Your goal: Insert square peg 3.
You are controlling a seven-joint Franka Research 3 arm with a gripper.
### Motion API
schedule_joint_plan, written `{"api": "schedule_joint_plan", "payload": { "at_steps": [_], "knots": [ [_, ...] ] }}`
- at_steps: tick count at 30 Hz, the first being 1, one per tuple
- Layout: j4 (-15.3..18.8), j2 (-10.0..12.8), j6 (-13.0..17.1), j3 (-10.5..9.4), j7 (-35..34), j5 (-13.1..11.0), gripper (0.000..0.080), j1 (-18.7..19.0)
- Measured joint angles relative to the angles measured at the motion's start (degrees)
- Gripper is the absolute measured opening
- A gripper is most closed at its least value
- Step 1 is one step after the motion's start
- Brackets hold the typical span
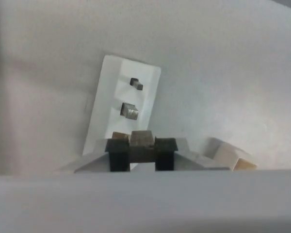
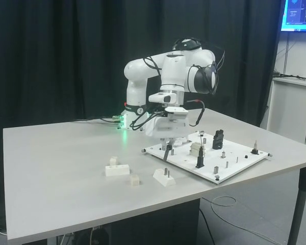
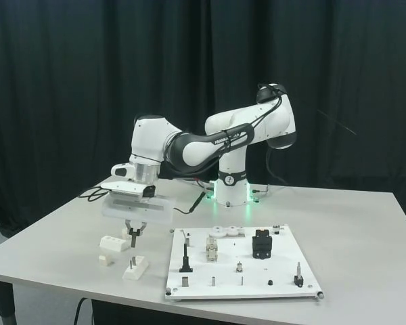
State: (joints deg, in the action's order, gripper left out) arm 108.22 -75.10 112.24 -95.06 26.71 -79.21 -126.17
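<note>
- My tool grips a peg upright between its fingers, above the surface's front edge.
- The white holder lies directly below, its holes lined lengthwise away from the tool.

Arm: glossy white plastic shells, black joint rings. Fingertips are matt black, look like plastic. Peg clamped between them has a dull metal look, brushed face. White block under it: matt, smooth plastic, with two small metallic pegs standing in it. Surface: matt grey laminate, smooth. White board: flat, slight sheen, carrying black plastic fixtures and small metal pins. Black cloth curtain behind, soft folds.
</note>
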Motion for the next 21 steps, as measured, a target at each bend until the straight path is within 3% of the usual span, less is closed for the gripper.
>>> {"api": "schedule_joint_plan", "payload": {
  "at_steps": [11,21],
  "knots": [
    [0.42,0.18,-0.66,0.35,7.86,0.03,0.0107,0.41],
    [0.64,0.56,-6.35,2.12,8.59,0.13,0.0107,1.29]
  ]
}}
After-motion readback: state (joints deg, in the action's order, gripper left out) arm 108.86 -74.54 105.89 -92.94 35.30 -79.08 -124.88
